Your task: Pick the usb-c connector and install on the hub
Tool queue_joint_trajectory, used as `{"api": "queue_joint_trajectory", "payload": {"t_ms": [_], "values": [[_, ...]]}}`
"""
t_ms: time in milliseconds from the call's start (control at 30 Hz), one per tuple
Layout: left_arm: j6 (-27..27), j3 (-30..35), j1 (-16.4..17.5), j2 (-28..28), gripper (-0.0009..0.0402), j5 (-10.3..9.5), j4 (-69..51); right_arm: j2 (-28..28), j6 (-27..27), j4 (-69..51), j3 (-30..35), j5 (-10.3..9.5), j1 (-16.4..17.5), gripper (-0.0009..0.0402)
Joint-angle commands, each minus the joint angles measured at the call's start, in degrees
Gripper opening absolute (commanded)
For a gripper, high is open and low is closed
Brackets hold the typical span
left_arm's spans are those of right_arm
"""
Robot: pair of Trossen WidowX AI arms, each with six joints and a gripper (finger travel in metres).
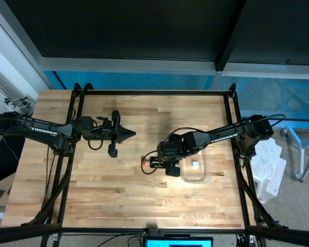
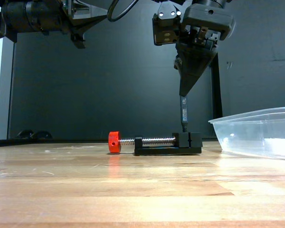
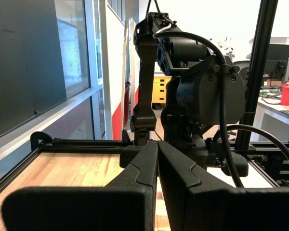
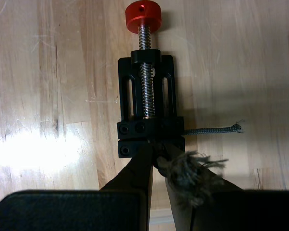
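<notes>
The hub is a black block with a red-orange knob, lying flat on the wooden table; it also shows as the hub and the hub. My right gripper points straight down over the block end, shut on the usb-c connector, a thin stub with a frayed grey braid. The stub's lower end touches the hub. A thin grey cord sticks out of the hub's side. My left gripper hangs shut and empty, well left of the hub.
A clear plastic tray stands just right of the hub, with a small whitish piece inside; the tray is close to the right arm. Black frame rails run along the table's sides and back.
</notes>
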Motion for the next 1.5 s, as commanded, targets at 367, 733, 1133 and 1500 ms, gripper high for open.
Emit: {"api": "queue_joint_trajectory", "payload": {"t_ms": [367,733,1133,1500], "values": [[0.0,0.0,0.0,0.0,0.0000,0.02,0.0,-0.3,-0.5,-0.6,-0.2,-0.02,0.0,0.0001],[0.0,0.0,0.0,0.0,0.0000,0.02,0.0,-2.0,-0.9,-0.2,-0.2,-0.02,-0.1,0.0075],[0.0,0.0,0.0,0.0,0.0000,0.02,0.0,-8.7,-3.8,-3.0,-0.4,-0.74,0.0,0.0194],[0.0,0.0,0.0,0.0,0.0000,0.02,0.0,-17.9,-4.5,-3.0,-7.2,-1.99,0.6,0.0193]]}}
